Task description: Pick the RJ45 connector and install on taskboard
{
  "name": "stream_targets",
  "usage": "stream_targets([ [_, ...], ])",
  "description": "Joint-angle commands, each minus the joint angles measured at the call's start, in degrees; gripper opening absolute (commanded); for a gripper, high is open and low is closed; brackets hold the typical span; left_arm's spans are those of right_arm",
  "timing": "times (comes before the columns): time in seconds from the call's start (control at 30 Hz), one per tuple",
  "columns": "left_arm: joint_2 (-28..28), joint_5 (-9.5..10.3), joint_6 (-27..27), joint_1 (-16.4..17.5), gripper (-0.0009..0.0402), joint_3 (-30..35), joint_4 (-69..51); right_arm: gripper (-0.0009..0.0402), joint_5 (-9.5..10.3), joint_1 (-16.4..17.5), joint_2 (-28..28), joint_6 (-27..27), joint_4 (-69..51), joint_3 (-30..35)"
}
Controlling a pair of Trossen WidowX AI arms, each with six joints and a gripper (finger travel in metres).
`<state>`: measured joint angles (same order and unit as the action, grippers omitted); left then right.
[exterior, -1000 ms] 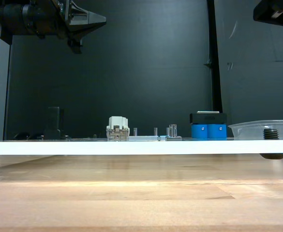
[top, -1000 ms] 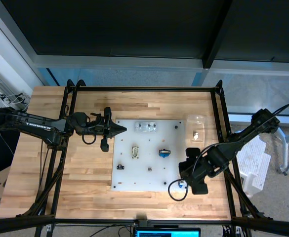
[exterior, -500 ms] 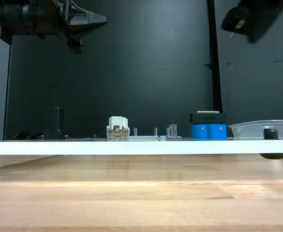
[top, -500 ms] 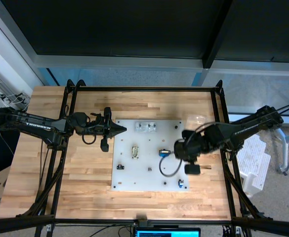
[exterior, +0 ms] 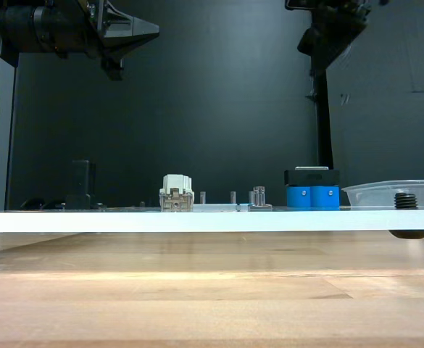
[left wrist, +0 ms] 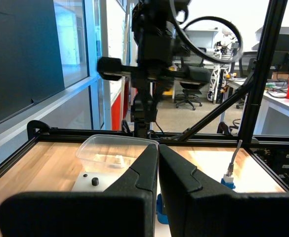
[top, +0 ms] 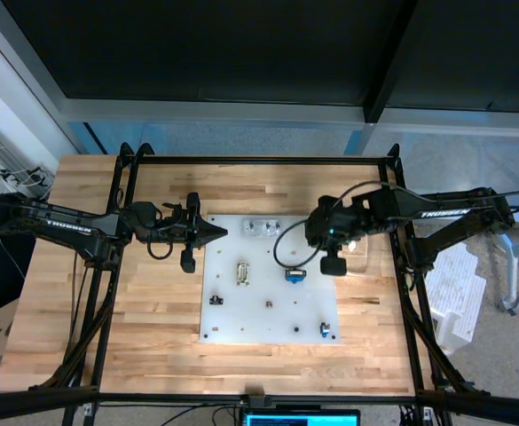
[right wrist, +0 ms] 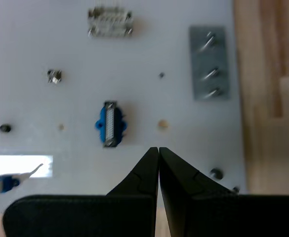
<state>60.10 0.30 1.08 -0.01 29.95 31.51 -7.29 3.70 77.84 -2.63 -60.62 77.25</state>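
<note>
The left tool (top: 221,232) is hanging high up, well above the table (top: 153,337). Its tips poke just past the left edge of the taskboard (top: 241,311), and its fingers (left wrist: 144,165) are pressed together with nothing between them. Looking out along that tool, the other arm is straight ahead.

The taskboard lies flat in the middle of the table, below and ahead of the left tool. Moving rightward from that tool across the board, there's a beige connector (top: 241,272), then a silvery block (top: 263,229) near the far edge, then a blue connector (top: 294,275). A second small blue fitting (top: 326,331) with a thin bit sticking out of it sits by the near right corner, well away from both tools.

The right tool (top: 323,236) is pointing down over the far right part of the board, also up high in the low view (exterior: 326,25). Its fingers (right wrist: 144,170) are closed tip to tip and empty. The blue connector is right below it, with the silvery block off to one side.

Just to the right of the right tool there's a clear tub (left wrist: 92,148) at the board's right edge, with a small pale piece (left wrist: 117,159) lying inside. It can't be told for sure whether that's the RJ45 connector, but neither tool is touching it.
</note>
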Motion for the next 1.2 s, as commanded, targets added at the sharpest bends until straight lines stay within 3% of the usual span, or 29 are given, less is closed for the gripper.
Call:
stream_targets([
  [0.03,0.0,-0.02,-0.02,0.02,0.0,0.0,0.0,0.0,0.5,-2.38,-0.66,2.95,3.02,0.0],
  [0.17,0.0,-0.02,-0.02,0.0,0.0,0.0,0.02,0.0,4.96,-3.74,-1.97,4.94,8.61,-0.04],
  [0.33,0.0,-0.02,-0.02,0.02,0.0,0.0,0.02,0.0,6.14,-4.85,-3.8,7.06,18.1,-2.32],
  [0.47,0.0,-0.02,-0.02,0.0,0.0,0.0,0.0,0.0,10.4,-6.16,-5.53,6.78,29.11,-7.28],
  [0.8,0.02,-0.02,-0.02,0.0,0.0,0.0,0.0,0.0,10.34,-6.84,-10.8,3.3,52.68,-21.55],
  [1.2,0.0,-0.02,-0.02,0.0,0.0,0.0,0.02,0.0,9.84,-6.84,-14.8,-0.02,71.17,-31.89],
])
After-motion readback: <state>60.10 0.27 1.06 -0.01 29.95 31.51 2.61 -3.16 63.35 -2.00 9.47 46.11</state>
